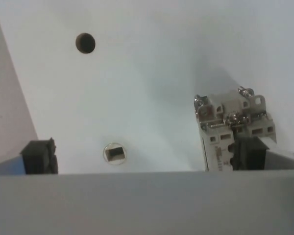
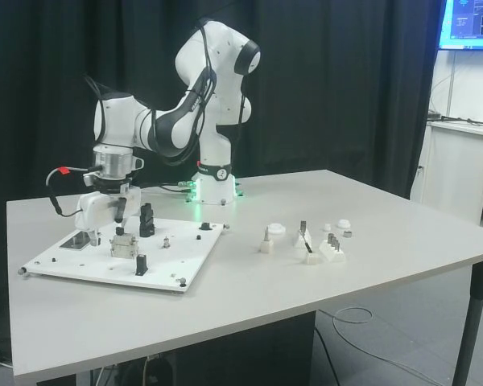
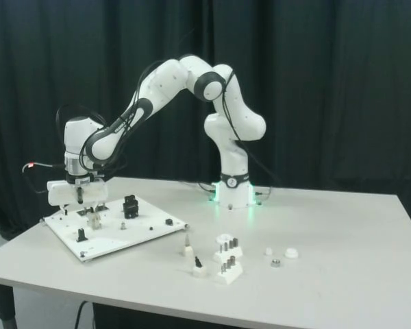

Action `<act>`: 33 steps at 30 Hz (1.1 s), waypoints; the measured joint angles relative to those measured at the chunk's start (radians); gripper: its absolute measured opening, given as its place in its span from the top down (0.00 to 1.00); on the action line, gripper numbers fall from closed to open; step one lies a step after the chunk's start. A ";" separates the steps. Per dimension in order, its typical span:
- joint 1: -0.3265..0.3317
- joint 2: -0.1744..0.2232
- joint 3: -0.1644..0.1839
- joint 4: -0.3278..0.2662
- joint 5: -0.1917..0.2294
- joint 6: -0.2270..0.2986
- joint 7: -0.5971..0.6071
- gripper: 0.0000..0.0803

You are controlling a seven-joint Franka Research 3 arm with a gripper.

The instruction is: Insert waterproof.

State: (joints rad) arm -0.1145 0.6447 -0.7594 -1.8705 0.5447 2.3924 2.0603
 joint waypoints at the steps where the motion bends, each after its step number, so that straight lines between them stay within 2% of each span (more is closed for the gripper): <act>1: 0.000 0.000 0.000 0.000 0.000 0.000 0.000 0.00; 12: -0.006 0.000 0.016 0.012 0.001 -0.001 0.000 0.00; 33: -0.021 0.007 0.017 0.040 0.000 -0.014 -0.022 0.00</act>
State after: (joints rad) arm -0.1358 0.6516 -0.7420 -1.8305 0.5450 2.3784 2.0383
